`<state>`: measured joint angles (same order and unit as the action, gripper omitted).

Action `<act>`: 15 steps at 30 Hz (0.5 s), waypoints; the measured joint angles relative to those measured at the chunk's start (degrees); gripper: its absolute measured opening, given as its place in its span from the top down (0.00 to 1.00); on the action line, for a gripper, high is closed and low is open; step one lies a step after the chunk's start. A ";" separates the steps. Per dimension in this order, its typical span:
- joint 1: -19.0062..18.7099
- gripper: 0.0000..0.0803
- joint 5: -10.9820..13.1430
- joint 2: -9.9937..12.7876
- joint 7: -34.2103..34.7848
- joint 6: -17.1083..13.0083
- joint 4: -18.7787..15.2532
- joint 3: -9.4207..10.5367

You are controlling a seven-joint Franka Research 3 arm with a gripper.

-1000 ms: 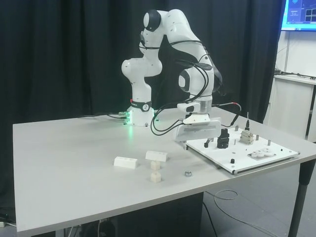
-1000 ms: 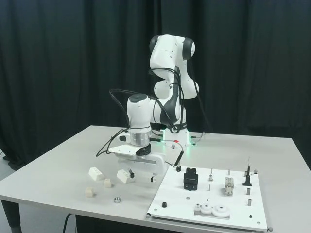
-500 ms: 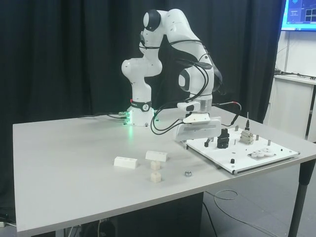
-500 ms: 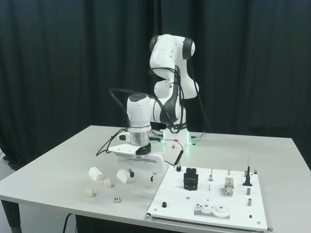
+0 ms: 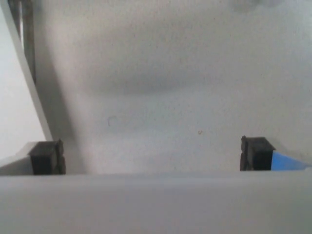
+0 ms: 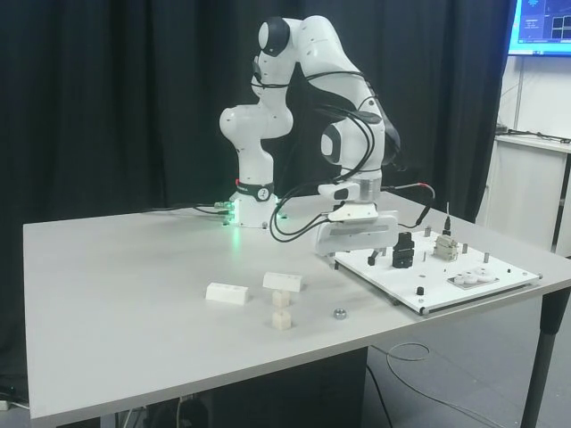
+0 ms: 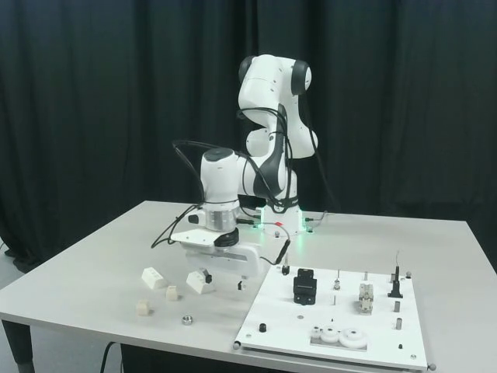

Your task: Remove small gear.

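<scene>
Approach step. White arm's two black fingers (image 5: 45,157) spread wide, empty, low over bare grey worktop (image 7: 93,264) beside white assembly board (image 7: 268,318). Small white toothed gear (image 7: 317,335) seated near board's front edge, well apart. Next: travel toward 4 o'clock in second room view, centre over gear, descend.

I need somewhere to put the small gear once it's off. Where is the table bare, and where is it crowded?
Bare grey table lies between the robot base and the small white blocks. More lies behind the white board, toward the far edge. Crowded: the board, with its gears and black fixture; the blocks and nut at the front edge; and below the gripper.
</scene>
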<state>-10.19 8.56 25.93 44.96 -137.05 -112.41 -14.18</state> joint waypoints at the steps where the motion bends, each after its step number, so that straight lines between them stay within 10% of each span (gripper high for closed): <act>1: 0.00 0.00 0.00 0.00 0.00 -0.08 0.00 -0.04; 15: 0.00 0.00 0.68 0.01 1.88 -0.91 0.00 -0.46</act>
<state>-10.19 9.25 25.94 46.84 -137.96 -112.42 -14.64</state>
